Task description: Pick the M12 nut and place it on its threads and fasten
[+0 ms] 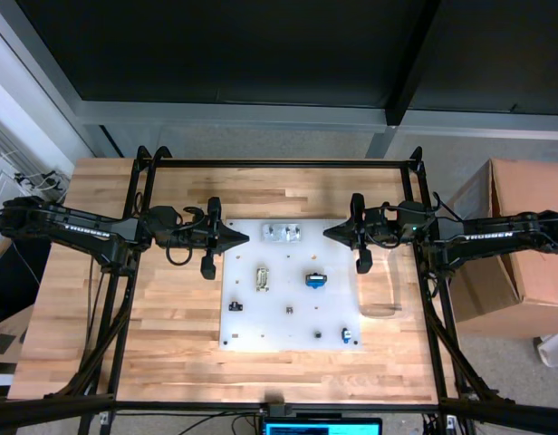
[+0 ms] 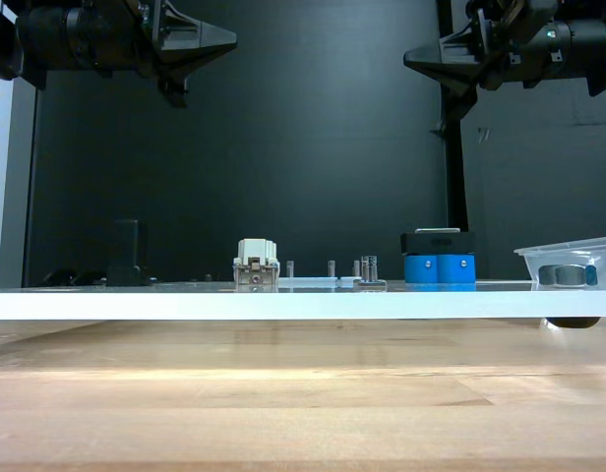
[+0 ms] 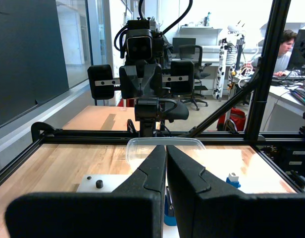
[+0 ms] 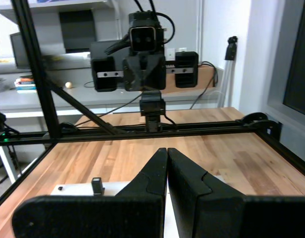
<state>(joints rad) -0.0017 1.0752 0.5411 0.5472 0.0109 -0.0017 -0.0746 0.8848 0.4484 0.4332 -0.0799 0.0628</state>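
While both arms hang high over the table, the L gripper (image 1: 245, 238) points in at the white board's (image 1: 252, 326) far left edge, w/ its tip just over that edge. Its fingers (image 3: 147, 173) are pressed together, w/ nothing btwn them. The R gripper (image 1: 326, 233) points in at the board's far right edge, w/ its tip just over it too. Its fingers (image 4: 155, 171) are also pressed together & hold nothing. The two tips face each other across the board's far end, well apart.

The M12 nut (image 2: 564, 275) is a small grey lump, low down by the board's near right edge. No gripper holds it. In the low view it shows in front of the clear tray (image 1: 379, 314), which stands on the table just beside the board's right edge. The nut seems to sit on its stud, but I can't tell for sure, nor how far down it is. In the high view that spot is too small to read.

On the board's middle stand a white connector (image 1: 261, 279) & a blue block (image 1: 315, 279), apart from each other. A brown cardboard box (image 1: 519, 245) stands off the table, well past the board's right side.
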